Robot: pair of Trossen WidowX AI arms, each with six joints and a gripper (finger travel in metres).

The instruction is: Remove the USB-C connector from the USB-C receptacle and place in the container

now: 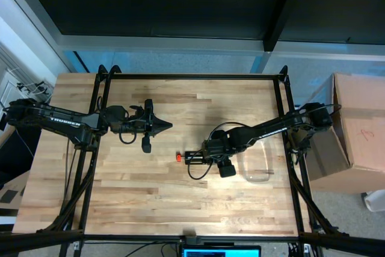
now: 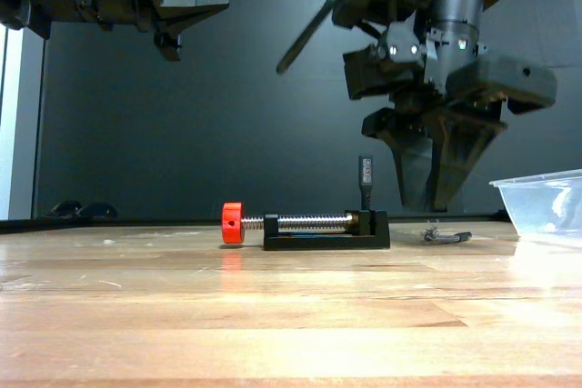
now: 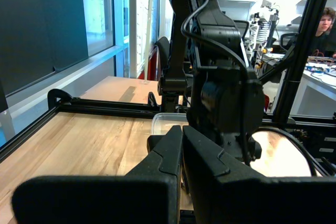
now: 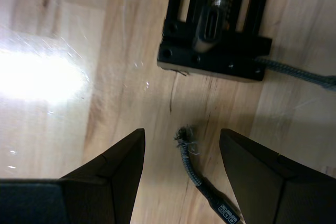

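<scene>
The USB-C connector (image 4: 224,214), on a short frayed braided lead (image 4: 191,169), lies free on the table, clear of its seat. In the low view the lead (image 2: 446,236) rests just right of the black vise (image 2: 327,229). The USB-C receptacle (image 4: 210,24) stands upright in the vise with its slot bare, and shows as a small post (image 2: 366,177) in the low view. My right gripper (image 4: 182,131) hangs open above the lead, one finger on each side. My left gripper (image 1: 165,126) is shut, raised over the table's left half, holding nothing.
The clear plastic container (image 1: 258,164) sits right of the vise, close to the right gripper (image 2: 436,179). The vise's red knob (image 1: 178,156) points left. A braided cable (image 4: 304,76) runs out from the vise. A black frame (image 1: 192,76) borders the table.
</scene>
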